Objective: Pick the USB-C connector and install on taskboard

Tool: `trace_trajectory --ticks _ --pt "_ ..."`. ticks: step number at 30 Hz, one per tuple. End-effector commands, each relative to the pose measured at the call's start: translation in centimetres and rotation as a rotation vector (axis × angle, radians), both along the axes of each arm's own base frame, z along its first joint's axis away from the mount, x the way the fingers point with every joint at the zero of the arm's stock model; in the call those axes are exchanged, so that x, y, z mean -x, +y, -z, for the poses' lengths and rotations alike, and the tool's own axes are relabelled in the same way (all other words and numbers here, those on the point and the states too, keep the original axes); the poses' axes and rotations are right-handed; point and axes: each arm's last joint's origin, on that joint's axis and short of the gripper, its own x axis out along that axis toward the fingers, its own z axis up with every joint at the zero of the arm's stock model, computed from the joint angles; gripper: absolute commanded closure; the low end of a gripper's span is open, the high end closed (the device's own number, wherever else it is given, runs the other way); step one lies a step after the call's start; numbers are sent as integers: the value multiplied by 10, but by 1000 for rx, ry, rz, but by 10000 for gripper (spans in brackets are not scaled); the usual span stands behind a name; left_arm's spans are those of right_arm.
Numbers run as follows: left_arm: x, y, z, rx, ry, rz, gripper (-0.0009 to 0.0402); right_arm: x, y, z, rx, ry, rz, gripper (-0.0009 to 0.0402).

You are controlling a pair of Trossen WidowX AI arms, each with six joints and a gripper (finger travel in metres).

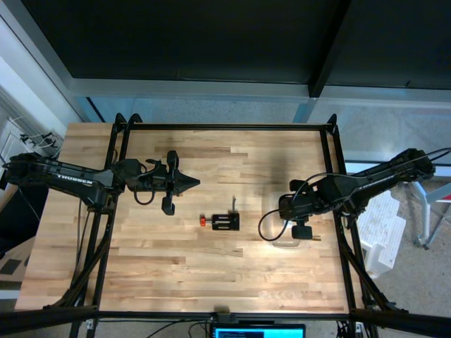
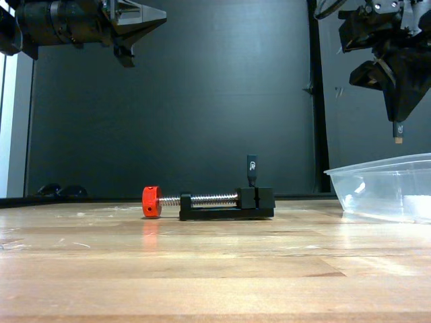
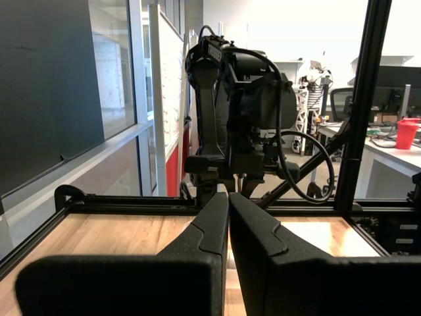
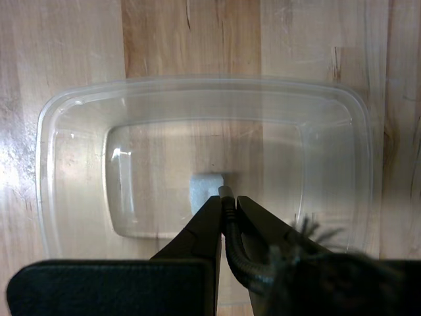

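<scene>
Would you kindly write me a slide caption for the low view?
Right gripper holds the USB-C connector above the clear tray; left gripper hangs high, shut, left of the taskboard.

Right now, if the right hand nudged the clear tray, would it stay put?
Probably not: the clear tray looks thin and light, so likely slides on the table; its walls may flex. The right hand, gripping the USB-C connector, hangs over it; the left hand is parked high.
</scene>
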Motion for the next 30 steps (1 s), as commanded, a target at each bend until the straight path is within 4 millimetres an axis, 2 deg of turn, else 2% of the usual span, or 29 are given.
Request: trace_trajectory --ticks 1,8,19,30 --pt "0 0 0 0 -1 0 393 -9 1 -6 2 8 8 393" --pt "0 0 0 0 -1 0 393 -35 0 -16 -3 1 21 393" --pt "0 0 0 0 0 0 393 -83 8 -19 -2 12 34 393" --pt "0 0 0 0 -1 0 393 -126 7 -14 3 22 64 393"
